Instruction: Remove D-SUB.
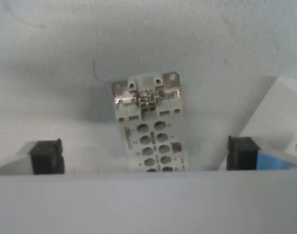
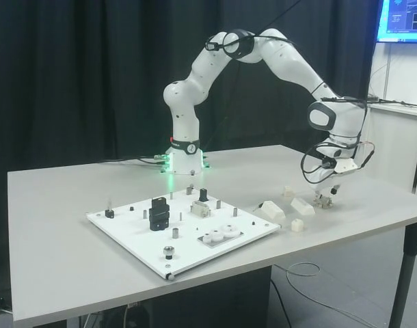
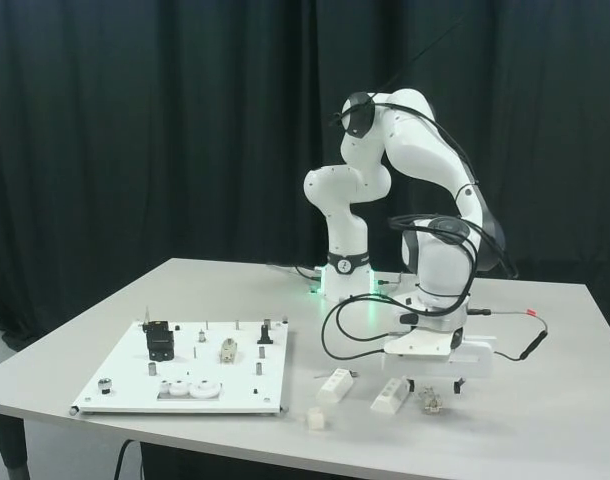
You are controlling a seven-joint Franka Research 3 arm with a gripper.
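We see the D-SUB [image 1: 149, 127] lying flat on the grey bench [image 1: 65, 73], free between our tool's [image 1: 143, 156] spread-apart fingers [image 1: 47, 156].

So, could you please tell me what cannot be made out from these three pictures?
- Connector on the grey table: in the wrist view its near end is cut off by the gripper's white body.
- The same connector in both room views: too small to read any detail.
- White board's small parts: too small to identify.
- White block: cut by the wrist picture's edge.
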